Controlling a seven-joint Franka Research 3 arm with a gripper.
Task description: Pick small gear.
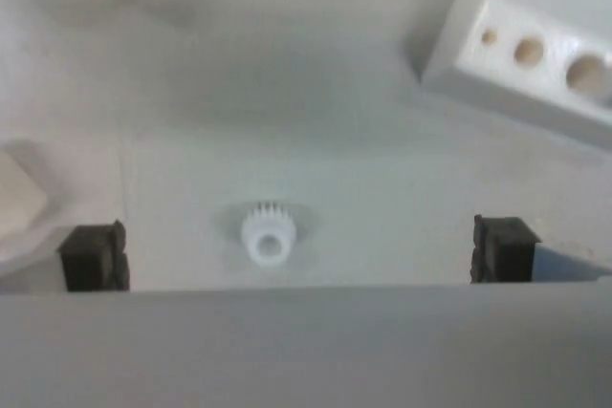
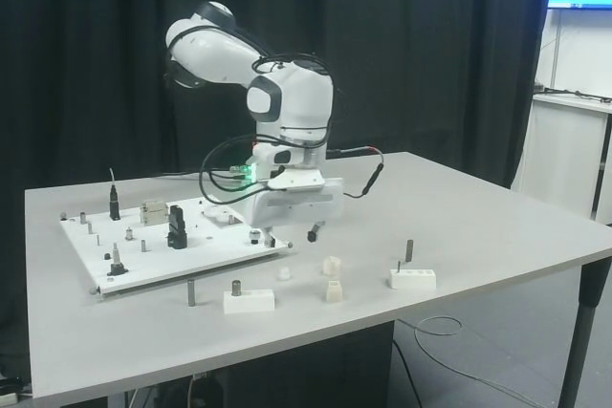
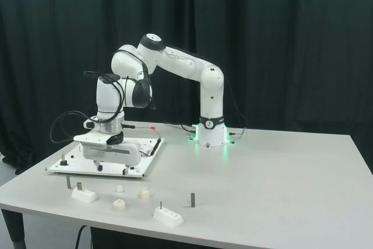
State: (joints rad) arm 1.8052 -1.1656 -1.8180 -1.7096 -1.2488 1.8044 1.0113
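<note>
1. The small gear [image 1: 266,233] lay flat on the grey table [image 1: 382,188], hole upward, between the two black fingertips and nearer one of them.
2. It looked light, stiff and slippery, probably plastic; pinching across the toothed rim seemed the surest hold, since the teeth would bite against the pads.
3. The gripper [image 1: 296,253] hung above it with its fingers spread wide and nothing held.
4. A white block [image 1: 526,54] with round holes sat well apart from the gear, out of the way.
5. In the first room view, the gripper [image 2: 292,234] hovered just off the edge of the white board [image 2: 191,246].
</note>
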